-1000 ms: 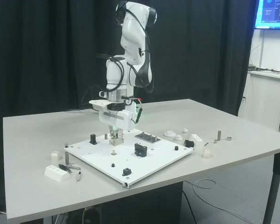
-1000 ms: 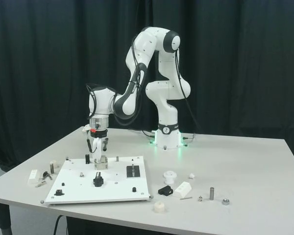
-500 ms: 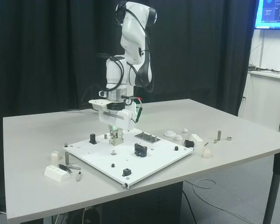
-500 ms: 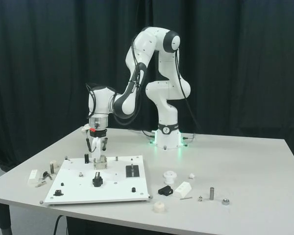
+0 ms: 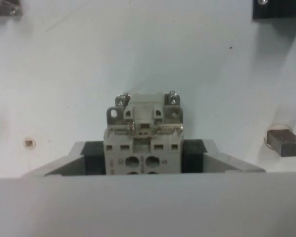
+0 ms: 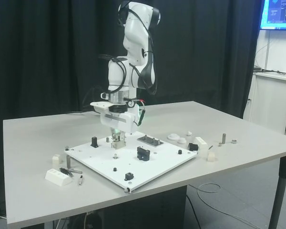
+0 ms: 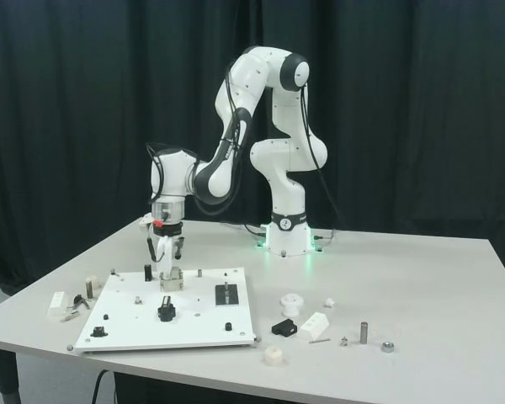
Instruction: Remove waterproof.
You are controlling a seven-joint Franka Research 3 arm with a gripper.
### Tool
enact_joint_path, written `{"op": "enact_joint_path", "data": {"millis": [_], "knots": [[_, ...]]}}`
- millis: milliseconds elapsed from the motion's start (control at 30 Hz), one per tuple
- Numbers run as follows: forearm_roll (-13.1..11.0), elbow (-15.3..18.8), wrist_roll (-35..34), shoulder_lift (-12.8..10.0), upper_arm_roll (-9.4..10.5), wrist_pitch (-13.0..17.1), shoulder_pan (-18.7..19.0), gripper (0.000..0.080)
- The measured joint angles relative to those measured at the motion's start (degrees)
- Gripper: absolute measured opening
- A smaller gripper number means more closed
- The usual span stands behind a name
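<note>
A grey connector (image 5: pixel 143 140) with metal clips is seen standing on the white board (image 6: pixel 157 160), near the board's edge that faces the arm's base. The connector is clasped between the black pads (image 5: pixel 193 155) of the gripper (image 6: pixel 117 138), whose fingers are closed on its sides. Small loose parts (image 7: pixel 313 325) are scattered on the grey table (image 7: pixel 438 295) beside the board.

On the white board (image 6: pixel 152 164), a black clamp (image 6: pixel 143 153) stands just right of the pincer (image 6: pixel 118 139), a black post (image 6: pixel 94 141) to its left. Loose parts crowd the counter (image 6: pixel 33 138) right of the board; its far left lies bare.
</note>
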State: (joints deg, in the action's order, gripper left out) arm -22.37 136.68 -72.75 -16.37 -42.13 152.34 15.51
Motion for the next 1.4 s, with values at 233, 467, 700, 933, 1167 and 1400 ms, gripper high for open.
{"op": "enact_joint_path", "data": {"millis": [233, 467, 700, 933, 1167, 1400], "knots": [[-0.3, -0.5, 0.0, -0.6, 0.15, -0.7, 0.0, 0.0314], [-0.2, -1.2, 0.0, -0.6, -0.13, -2.1, -0.1, 0.0314], [-0.2, -2.5, 0.1, -0.3, -0.71, -3.7, -0.1, 0.0314], [0.1, -4.2, 0.1, 0.5, -1.7, -6.9, -0.1, 0.0314], [1.6, -6.0, 0.1, 2.1, -2.87, -11.0, -0.1, 0.0314], [3.1, -7.2, -0.1, 3.4, -3.6, -14.1, -0.1, 0.0314]]}}
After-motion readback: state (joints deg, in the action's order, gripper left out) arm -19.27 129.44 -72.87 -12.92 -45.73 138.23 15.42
